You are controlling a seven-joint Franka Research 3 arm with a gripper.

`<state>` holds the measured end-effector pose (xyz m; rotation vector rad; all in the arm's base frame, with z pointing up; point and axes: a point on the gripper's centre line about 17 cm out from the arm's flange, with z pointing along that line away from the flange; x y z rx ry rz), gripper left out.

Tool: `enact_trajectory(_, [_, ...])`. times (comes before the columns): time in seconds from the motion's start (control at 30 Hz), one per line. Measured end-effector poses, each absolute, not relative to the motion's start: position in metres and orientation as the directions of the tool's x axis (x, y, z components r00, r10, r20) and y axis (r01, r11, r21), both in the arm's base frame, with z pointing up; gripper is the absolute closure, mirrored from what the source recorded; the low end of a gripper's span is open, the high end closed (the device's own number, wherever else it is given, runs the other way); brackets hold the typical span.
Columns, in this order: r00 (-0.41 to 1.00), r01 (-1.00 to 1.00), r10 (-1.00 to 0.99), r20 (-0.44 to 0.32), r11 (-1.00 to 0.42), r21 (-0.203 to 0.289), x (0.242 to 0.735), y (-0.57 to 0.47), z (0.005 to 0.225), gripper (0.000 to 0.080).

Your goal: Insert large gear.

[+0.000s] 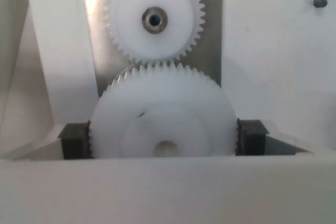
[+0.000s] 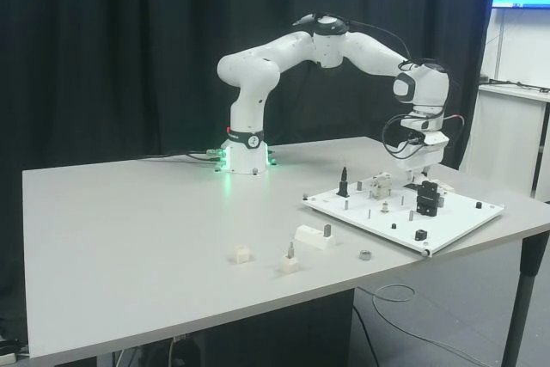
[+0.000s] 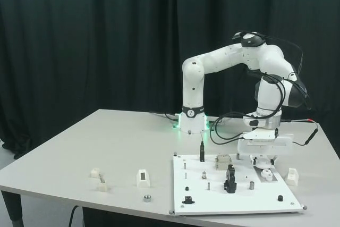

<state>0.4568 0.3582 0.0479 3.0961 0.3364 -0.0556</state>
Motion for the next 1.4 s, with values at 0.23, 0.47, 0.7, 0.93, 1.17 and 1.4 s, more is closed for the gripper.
enact_trajectory(0.23, [0.977, 0.211, 0.210, -0.036, -0.977, 0.024, 0.459, 0.356, 0.048, 0.0209])
enact_trajectory(0.47, [0.978, 0.208, 0.207, -0.028, -0.978, 0.026, 0.463, 0.354, 0.048, 0.0209])
enact_trajectory(0.7, [0.977, 0.214, 0.214, -0.020, -0.976, 0.028, 0.468, 0.352, 0.048, 0.0209])
enact_trajectory(0.93, [0.973, 0.231, 0.230, -0.010, -0.973, 0.033, 0.476, 0.348, 0.048, 0.0209])
enact_trajectory(1.17, [0.971, 0.240, 0.240, -0.010, -0.970, 0.033, 0.480, 0.343, 0.048, 0.0209])
enact_trajectory(1.4, [0.969, 0.248, 0.248, -0.012, -0.968, 0.032, 0.481, 0.342, 0.048, 0.0209])
